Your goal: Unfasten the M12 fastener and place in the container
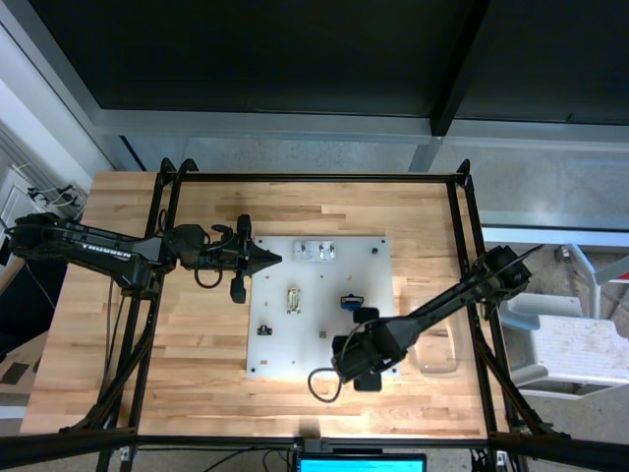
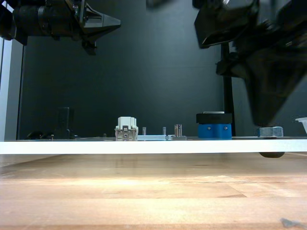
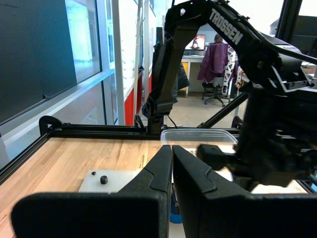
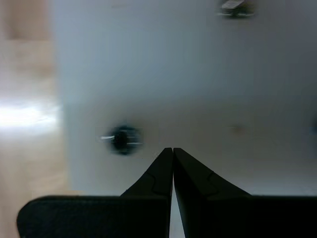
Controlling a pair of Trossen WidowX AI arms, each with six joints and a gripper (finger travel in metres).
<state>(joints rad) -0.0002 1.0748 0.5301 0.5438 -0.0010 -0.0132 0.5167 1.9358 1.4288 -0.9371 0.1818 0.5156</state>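
Right tool [image 4: 173, 148]: pressed together, empty, tips just beside M12 nut [image 2: 269, 131].
Left tool [image 3: 172, 148]: pressed together, raised over white board [image 1: 285, 344].
M12 nut: axis upright, low on white board.

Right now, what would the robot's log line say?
left pincer: shut, raised over board | right pincer: shut, empty, above nut | nut: outside container

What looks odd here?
The right pincer is shut on nothing, tips just over the nut at the board's near right edge. The left pincer hangs shut, high over the board's left side.
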